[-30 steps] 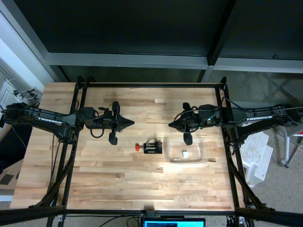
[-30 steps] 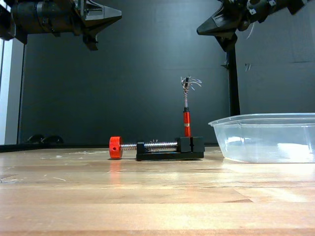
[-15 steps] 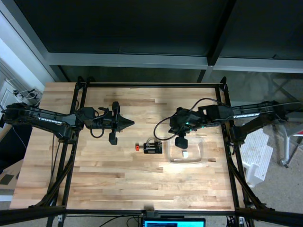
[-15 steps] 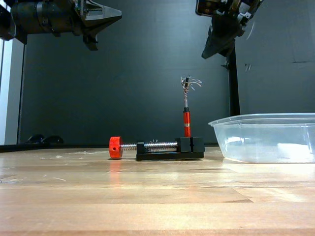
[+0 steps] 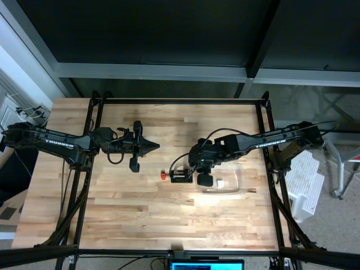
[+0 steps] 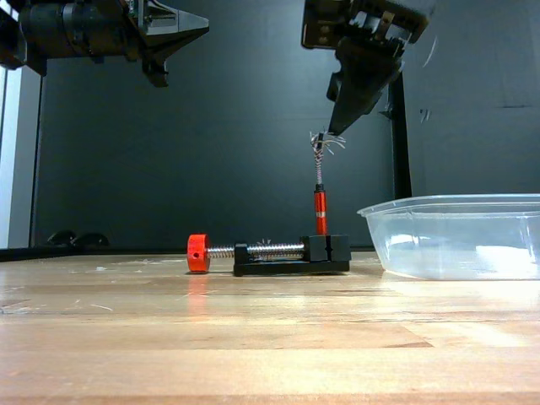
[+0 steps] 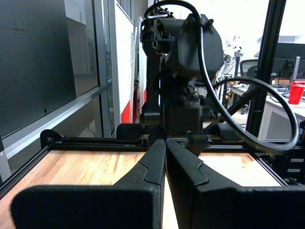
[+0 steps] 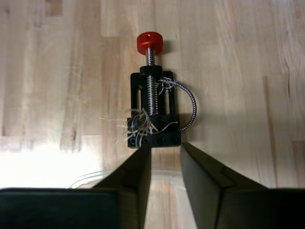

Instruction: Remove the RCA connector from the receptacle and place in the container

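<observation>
The RCA connector (image 6: 321, 211) stands upright in the receptacle (image 6: 291, 253), a thin red plug with a braided wire ending in frayed strands. The receptacle (image 5: 179, 175) is a small black block with a red end cap, lying mid-table. My right gripper (image 6: 337, 126) points down and hovers just above the frayed wire end, touching nothing. Its fingers (image 8: 138, 171) are open, with the receptacle (image 8: 155, 119) and the frayed strands just beyond the tips. The clear container (image 5: 236, 183) sits right of the block. My left gripper (image 5: 156, 147) hangs shut, high at the left.
A small white square piece (image 5: 220, 183) lies inside the container (image 6: 456, 236). A black frame of rails (image 5: 180, 102) borders the wooden table. The right arm (image 5: 264, 138) stretches in from the right edge over the container's far side.
The right gripper has swung left from above the container, tipped downward and come low over the connector's wire. The left arm has not moved.
</observation>
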You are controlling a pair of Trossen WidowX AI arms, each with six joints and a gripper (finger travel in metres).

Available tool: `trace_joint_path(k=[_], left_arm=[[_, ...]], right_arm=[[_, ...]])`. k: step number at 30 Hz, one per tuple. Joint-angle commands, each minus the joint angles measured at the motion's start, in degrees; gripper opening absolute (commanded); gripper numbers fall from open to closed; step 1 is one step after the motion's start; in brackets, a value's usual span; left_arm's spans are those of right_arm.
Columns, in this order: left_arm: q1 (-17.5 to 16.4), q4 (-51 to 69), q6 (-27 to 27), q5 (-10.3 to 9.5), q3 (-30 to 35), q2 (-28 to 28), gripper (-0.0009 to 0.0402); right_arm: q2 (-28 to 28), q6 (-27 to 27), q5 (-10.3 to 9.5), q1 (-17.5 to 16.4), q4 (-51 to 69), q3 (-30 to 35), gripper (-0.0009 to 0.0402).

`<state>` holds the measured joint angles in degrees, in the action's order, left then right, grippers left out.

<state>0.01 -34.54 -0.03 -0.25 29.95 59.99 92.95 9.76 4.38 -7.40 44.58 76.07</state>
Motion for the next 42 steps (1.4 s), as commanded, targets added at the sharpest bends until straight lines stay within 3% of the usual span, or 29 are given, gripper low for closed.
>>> trace_joint_path(k=[1,9,29,33,42], left_arm=[[0.0,0.0,0.0,0.00,0.0,0.0,0.0000],[0.0,0.0,0.0,0.02,0.0,0.0,0.0000],[0.0,0.0,0.0,0.00,0.0,0.0,0.0000],[0.0,0.0,0.0,0.02,0.0,0.0,0.0000],[0.0,0.0,0.0,0.02,0.0,0.0,0.0000]], right_arm=[[2.1,0.0,0.57,-0.3,0.1,0.7,0.0135],[6.5,-0.1,0.63,-1.2,-1.4,1.0,0.0186],[13.4,-2.8,0.70,-1.6,-5.9,0.9,0.0188],[13.4,-3.3,2.05,-1.6,-5.9,0.6,0.0179],[13.4,-3.7,2.01,-1.6,-5.9,0.6,0.0113]])
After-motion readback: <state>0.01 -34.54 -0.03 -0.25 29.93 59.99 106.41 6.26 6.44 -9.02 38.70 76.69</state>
